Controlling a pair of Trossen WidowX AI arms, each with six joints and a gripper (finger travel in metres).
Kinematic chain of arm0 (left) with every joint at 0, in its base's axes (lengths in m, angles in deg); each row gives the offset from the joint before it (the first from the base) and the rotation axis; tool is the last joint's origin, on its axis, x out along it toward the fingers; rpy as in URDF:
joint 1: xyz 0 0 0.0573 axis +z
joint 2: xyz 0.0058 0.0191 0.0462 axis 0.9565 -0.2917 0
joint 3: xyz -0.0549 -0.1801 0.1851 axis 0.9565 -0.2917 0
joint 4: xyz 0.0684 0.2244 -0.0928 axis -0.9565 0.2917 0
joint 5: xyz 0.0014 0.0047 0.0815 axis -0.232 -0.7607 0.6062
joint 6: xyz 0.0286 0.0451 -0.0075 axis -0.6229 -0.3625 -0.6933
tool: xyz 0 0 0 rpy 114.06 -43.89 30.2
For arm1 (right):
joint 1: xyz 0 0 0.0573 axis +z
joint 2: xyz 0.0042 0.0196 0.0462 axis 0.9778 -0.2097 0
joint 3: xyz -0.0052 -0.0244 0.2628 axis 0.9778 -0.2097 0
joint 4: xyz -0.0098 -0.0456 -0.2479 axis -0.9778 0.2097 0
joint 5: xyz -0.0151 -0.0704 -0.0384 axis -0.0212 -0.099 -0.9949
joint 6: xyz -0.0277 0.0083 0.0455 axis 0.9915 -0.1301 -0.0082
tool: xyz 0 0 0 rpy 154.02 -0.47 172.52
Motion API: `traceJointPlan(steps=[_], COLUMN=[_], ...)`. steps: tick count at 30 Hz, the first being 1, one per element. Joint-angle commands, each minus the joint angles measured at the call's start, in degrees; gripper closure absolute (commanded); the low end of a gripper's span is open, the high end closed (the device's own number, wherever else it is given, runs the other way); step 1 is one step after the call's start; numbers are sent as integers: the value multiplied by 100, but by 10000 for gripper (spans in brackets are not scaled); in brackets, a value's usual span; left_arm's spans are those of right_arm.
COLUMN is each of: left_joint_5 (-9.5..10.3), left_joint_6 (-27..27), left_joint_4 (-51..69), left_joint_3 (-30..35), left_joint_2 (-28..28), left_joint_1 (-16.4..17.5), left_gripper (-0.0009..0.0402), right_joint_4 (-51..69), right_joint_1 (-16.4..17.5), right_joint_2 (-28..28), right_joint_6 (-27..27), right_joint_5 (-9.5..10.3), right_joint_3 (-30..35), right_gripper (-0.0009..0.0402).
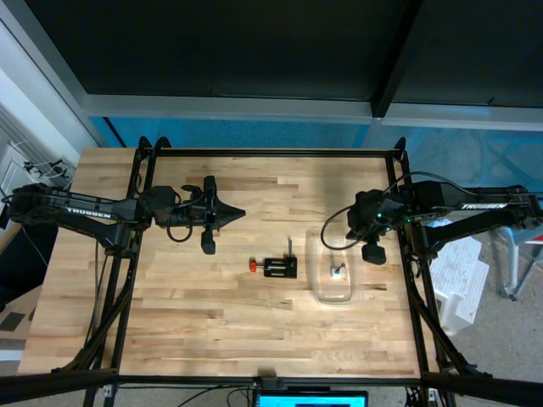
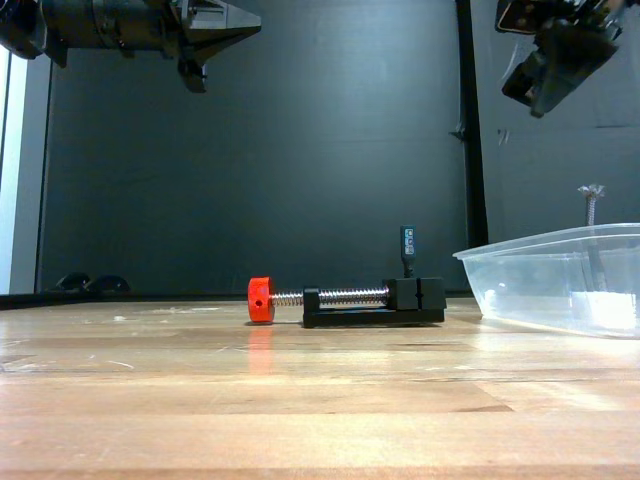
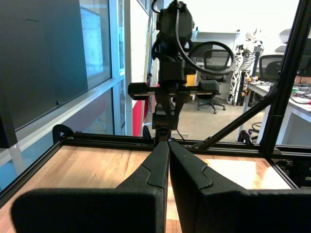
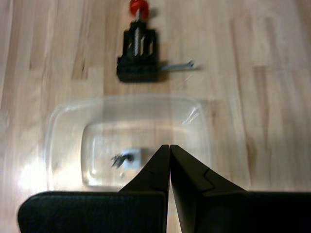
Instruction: Pick the usb-c connector and install on the hub
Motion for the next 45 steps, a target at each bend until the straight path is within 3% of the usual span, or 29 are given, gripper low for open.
traceJointPlan(steps=[1, 12, 18, 28, 37, 41, 45], left_joint_5=[0, 0, 0, 0, 0, 0, 0], left_joint_6=[-2, -2, -2, -2, -2, -2, -2], left_joint_4=[0, 0, 2, 0, 0, 2, 2], left_joint_3=[0, 0, 0, 0, 0, 0, 0], left_joint_2=[-2, -2, -2, -2, -2, -2, -2], left_joint_1=[0, 2, 2, 0, 0, 2, 0], left_gripper=[393, 393, 393, 393, 393, 393, 393], right_joint_4=[210, 470, 461, 415, 157, 94, -146], right_joint_1=[160, 498, 761, 1058, 1292, 1399, 1486], right_joint_2=[-111, -422, -721, -1012, -1012, -1012, -1012], right_joint_6=[-46, -356, -365, -533, -981, -1132, -1259], right_joint_5=[-13, -76, -516, -518, -527, -719, -730], right_joint_3=[35, 33, 33, -20, -372, -485, -708], right_gripper=[393, 378, 317, 243, 222, 219, 219])
